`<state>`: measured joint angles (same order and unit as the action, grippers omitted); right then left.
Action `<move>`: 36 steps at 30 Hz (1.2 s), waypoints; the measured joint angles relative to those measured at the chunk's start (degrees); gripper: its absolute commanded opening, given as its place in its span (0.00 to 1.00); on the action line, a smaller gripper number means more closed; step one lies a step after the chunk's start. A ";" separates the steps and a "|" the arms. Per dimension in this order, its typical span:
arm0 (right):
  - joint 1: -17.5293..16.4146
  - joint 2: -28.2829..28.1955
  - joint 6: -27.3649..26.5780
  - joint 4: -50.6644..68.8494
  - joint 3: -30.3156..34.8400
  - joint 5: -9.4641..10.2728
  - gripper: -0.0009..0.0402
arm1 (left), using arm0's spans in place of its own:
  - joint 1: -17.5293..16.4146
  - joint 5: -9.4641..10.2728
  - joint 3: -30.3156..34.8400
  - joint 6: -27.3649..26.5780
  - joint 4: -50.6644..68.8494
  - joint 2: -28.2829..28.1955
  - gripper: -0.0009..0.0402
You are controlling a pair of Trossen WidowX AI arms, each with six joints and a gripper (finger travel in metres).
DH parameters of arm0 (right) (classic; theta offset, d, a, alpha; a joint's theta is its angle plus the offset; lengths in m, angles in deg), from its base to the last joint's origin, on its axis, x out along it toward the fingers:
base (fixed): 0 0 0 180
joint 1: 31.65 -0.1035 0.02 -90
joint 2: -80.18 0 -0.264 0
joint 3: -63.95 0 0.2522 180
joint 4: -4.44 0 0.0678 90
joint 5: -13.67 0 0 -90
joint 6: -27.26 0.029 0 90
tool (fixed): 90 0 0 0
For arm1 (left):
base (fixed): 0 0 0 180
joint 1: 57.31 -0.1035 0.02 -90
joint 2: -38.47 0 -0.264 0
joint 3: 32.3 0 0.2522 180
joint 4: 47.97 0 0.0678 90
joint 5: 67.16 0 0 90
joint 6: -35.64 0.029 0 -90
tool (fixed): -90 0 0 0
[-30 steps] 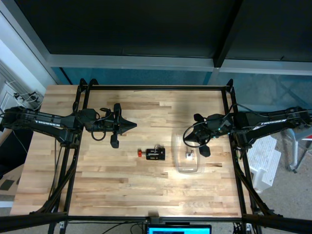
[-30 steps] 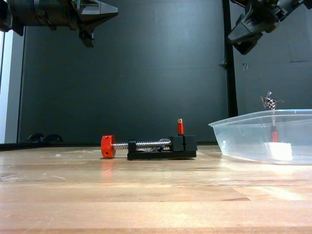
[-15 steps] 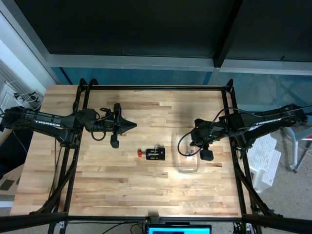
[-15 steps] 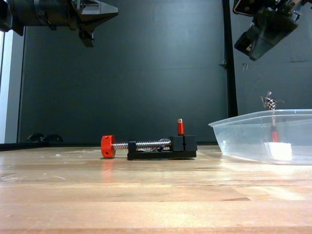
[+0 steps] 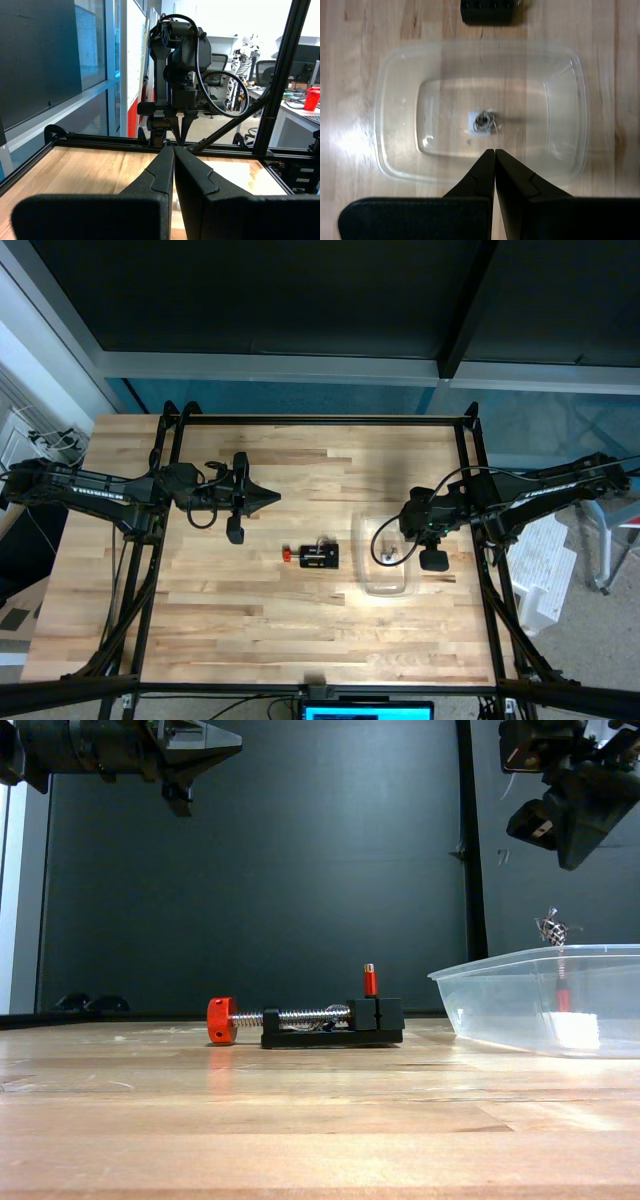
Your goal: Pick the rca connector and install on the hub
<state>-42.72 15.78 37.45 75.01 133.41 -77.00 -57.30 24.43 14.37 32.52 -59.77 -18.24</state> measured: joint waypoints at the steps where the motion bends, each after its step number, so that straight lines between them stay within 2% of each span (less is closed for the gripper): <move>1: -0.09 0.00 0.02 0.33 0.00 -0.15 0.02 | 0.00 -0.02 0.02 0.00 0.00 -0.02 0.02; 7: -0.35 -1.22 0.02 0.44 0.00 -0.39 0.06 | 0.00 0.00 0.02 0.00 0.02 0.00 0.02; 18: -0.90 -6.97 0.04 0.52 -0.02 -1.46 0.31 | 0.00 0.00 0.02 0.02 0.00 0.00 0.02; 23: -1.62 -9.62 0.04 0.35 -0.02 -1.46 0.39 | 0.00 -0.02 0.00 0.00 0.00 -0.02 0.02; 29: -2.62 -12.96 0.04 -1.05 -0.02 -1.46 0.43 | 0.00 -0.02 0.02 0.02 0.00 0.00 0.02; 36: -3.28 -15.67 0.74 -2.58 -0.15 -1.49 0.43 | 0.00 0.00 0.02 0.02 0.00 0.00 0.02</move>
<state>-46.00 0.11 38.20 72.43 133.26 -78.48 -57.30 24.43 14.39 32.55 -59.77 -18.24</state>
